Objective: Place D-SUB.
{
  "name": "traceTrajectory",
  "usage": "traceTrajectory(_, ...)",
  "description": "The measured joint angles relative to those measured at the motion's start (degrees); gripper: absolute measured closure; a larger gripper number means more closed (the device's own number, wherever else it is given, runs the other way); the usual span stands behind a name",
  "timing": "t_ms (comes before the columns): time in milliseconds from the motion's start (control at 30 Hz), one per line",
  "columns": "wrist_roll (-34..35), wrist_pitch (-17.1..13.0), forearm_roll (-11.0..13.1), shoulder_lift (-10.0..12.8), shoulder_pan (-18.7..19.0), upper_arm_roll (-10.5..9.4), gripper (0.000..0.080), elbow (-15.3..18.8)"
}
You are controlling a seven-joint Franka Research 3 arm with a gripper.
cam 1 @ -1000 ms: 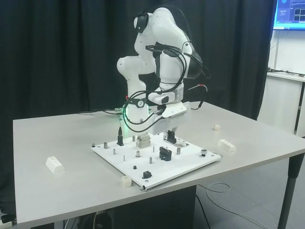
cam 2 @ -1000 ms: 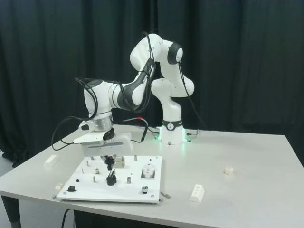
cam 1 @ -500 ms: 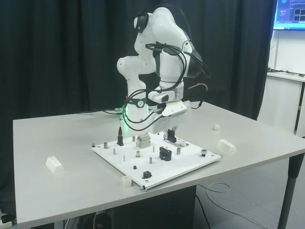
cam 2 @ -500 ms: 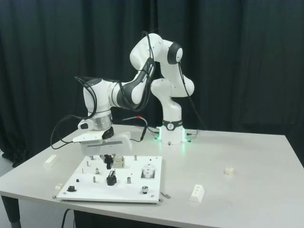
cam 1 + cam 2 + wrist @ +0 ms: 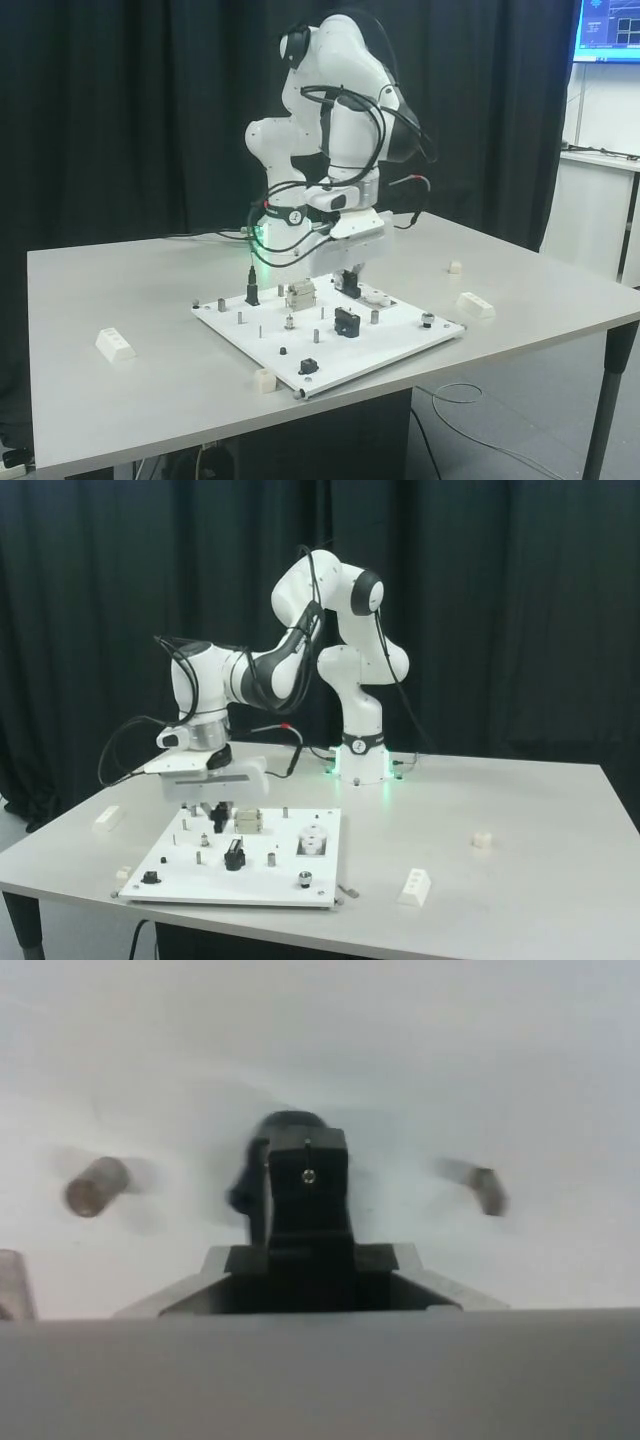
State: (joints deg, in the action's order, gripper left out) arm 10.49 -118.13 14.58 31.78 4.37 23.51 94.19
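Scanning left to right across the white board [image 5: 385, 345] for risks: the upright black plug [image 5: 252, 290] at its left edge and the thin pegs [image 5: 290, 322] near it could be clipped if I swing the arm that way at low height.

Next comes the grey connector block [image 5: 300, 293], which I take to be the D-SUB. It sits on the board just beside the gripper [image 5: 348, 280], apart from it as far as I can see. If it is not fully seated, a sideways brush from the hand would tip or drag it, and I cannot confirm the seating from here.

The gripper hangs a little above the board, not touching it. Coming straight down risks hitting the black clip [image 5: 347, 322] in front of it or the white round part [image 5: 314, 837] to its right.

In the wrist view a black part [image 5: 305, 1185] fills the middle, with a grey peg [image 5: 95, 1185] off to one side. I cannot tell how wide the hand is, or whether it holds anything.
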Motion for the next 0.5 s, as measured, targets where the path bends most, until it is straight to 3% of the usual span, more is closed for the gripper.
traceTrajectory(333,0.07,-2.54,-2.02,0.35,-0.52,4.74,0.0649,-0.01)
traceTrajectory(500,-1.62,-4.76,-3.29,0.74,-2.45,5.82,0.0649,-0.01)
